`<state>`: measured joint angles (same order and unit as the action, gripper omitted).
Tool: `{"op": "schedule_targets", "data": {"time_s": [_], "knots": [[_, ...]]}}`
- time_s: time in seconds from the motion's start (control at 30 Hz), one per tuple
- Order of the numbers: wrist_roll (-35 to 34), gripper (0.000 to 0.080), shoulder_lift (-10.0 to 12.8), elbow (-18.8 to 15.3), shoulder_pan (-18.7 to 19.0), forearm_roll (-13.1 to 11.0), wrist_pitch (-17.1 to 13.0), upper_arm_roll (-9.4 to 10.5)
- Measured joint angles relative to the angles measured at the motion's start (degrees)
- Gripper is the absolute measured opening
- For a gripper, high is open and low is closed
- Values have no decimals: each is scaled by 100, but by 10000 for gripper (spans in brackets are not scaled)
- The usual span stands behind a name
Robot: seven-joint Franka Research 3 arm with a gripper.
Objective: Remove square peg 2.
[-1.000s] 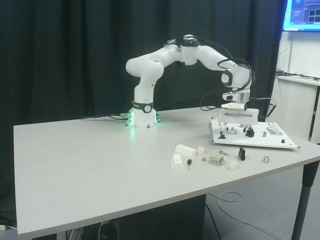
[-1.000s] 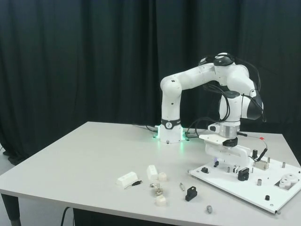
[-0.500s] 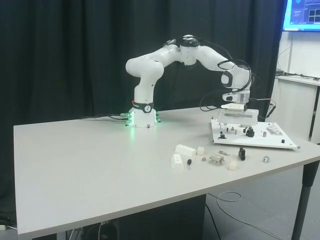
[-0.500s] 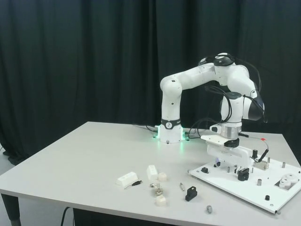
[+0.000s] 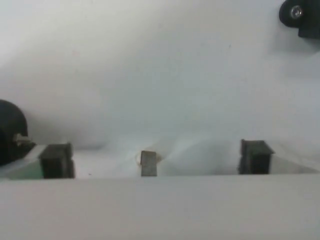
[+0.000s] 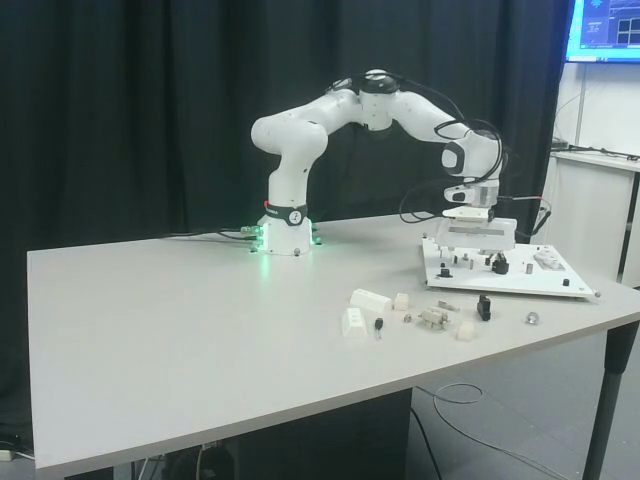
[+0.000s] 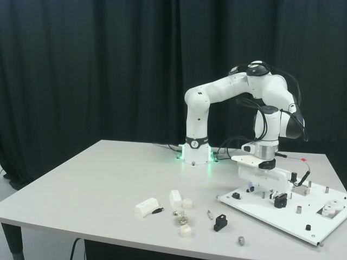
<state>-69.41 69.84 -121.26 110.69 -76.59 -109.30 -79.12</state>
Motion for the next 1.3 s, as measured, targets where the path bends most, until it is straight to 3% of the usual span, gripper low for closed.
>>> {"op": "schedule_targets", "data": {"time_s": [0.03,0.07,0.23,0.27,0.47,0.5,0.8,0.83,1.3], "knots": [[14,800,0,-1,0,0,-4,0],[32,687,-1,-3,0,0,-7,0],[110,687,-11,-18,0,-3,-25,0],[121,510,-13,-22,0,-3,-28,0],[160,510,-37,-50,0,-3,-40,0],[174,310,-42,-56,0,-4,-42,0],[262,310,-55,-74,-4,-178,-93,1],[263,61,-56,-76,-4,-183,-94,1],[264,61,-59,-81,-4,-194,-105,2]]}}
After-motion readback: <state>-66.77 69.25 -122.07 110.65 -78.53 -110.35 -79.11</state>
